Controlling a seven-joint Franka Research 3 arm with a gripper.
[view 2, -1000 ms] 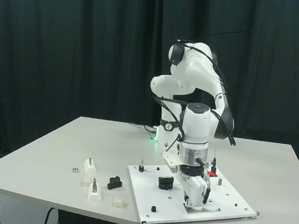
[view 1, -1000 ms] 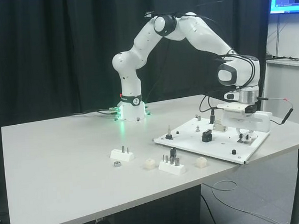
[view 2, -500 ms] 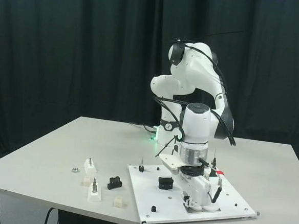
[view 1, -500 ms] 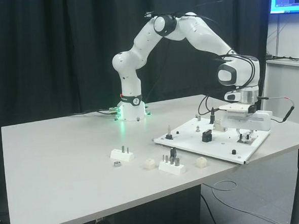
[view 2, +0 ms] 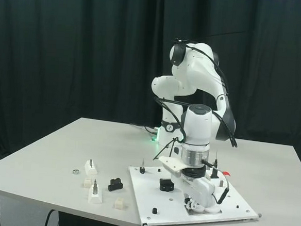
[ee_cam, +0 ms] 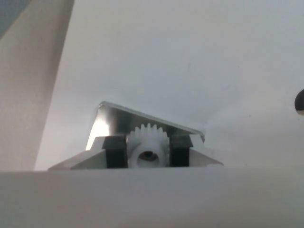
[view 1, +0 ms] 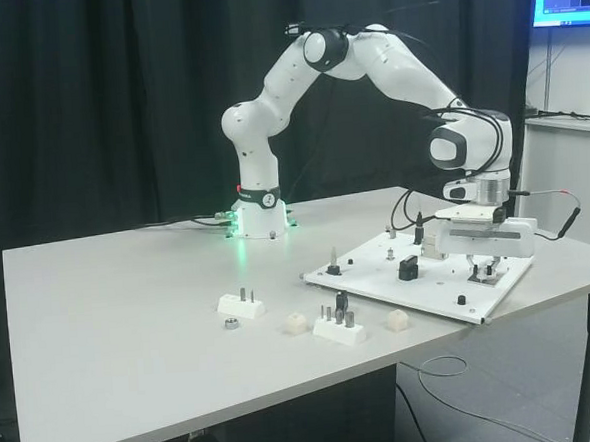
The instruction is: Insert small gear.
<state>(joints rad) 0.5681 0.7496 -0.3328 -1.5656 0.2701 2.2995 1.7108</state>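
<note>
1. Your small white toothed plastic gear [ee_cam: 148, 146] sits clamped between the two black finger pads [ee_cam: 116, 151] of the gripper [ee_cam: 148, 153], its bore facing the wrist camera and its teeth standing clear of the pads.
2. The grip across the gear's flanks is likely chosen to leave the bore free for a shaft, so watch that the hole stays unobstructed.
3. Directly beneath the gripper lies a shiny grey metal plate [ee_cam: 142, 119], and the gear hangs just over it; whether they touch, you cannot tell.
4. That plate rests on the flat white assembly board [view 1: 379, 276], under the gripper [view 1: 486, 267] at the board's outer corner.
5. In the second room view the gripper [view 2: 198, 203] hovers low above a round white part [view 2: 212, 209] on the board, probably a gear already seated; meshing beside it explains the low, careful approach.
6. Away from the gripper, the board carries a black block [view 1: 409, 267] and several upright pegs.
7. Well apart from the gripper, on the grey table [view 1: 110, 312], small white holder blocks [view 1: 240, 304] stand with dark pins stuck in them, and a loose metal nut [view 1: 231, 323] lies near.
</note>
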